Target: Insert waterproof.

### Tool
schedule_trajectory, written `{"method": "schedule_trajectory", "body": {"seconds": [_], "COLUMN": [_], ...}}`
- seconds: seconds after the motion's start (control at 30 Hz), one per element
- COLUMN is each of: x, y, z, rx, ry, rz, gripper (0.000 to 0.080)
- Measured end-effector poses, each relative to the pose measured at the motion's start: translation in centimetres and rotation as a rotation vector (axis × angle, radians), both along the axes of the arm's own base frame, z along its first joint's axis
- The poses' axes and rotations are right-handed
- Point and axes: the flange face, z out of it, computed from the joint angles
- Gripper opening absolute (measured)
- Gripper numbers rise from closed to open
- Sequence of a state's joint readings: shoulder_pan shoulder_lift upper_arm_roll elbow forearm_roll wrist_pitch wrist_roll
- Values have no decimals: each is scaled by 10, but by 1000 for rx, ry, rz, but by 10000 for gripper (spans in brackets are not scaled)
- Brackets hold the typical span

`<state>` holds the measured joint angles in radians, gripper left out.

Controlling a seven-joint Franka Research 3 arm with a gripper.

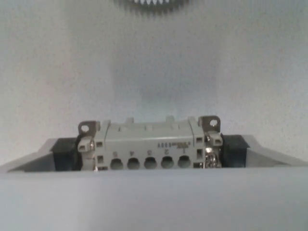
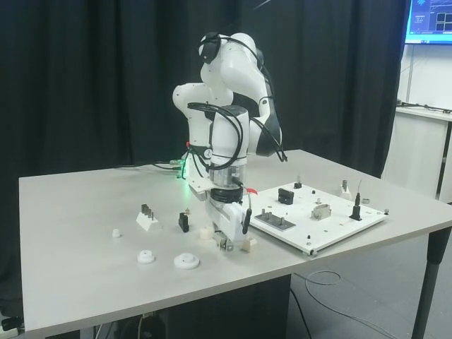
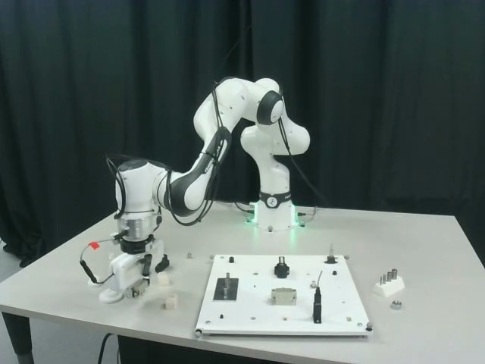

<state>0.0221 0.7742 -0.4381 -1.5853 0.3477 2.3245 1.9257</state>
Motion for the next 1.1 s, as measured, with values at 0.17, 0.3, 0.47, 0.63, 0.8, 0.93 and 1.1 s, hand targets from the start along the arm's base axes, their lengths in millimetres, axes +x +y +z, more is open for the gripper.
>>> {"method": "schedule_trajectory", "body": {"seconds": [0.17,0.3,0.47,0.63,0.8,0.93,1.1], "x": [1,1,3,5,7,10,13], "y": [-2,-3,-4,-1,5,12,26], "z": [3,6,10,15,20,26,35], "rx": [-17,-37,-59,-66,-62,-56,-45], "ry": [3,6,7,3,-4,-12,-19], "rz": [13,33,79,139,198,257,357], "gripper": [619,619,619,619,619,619,619]}}
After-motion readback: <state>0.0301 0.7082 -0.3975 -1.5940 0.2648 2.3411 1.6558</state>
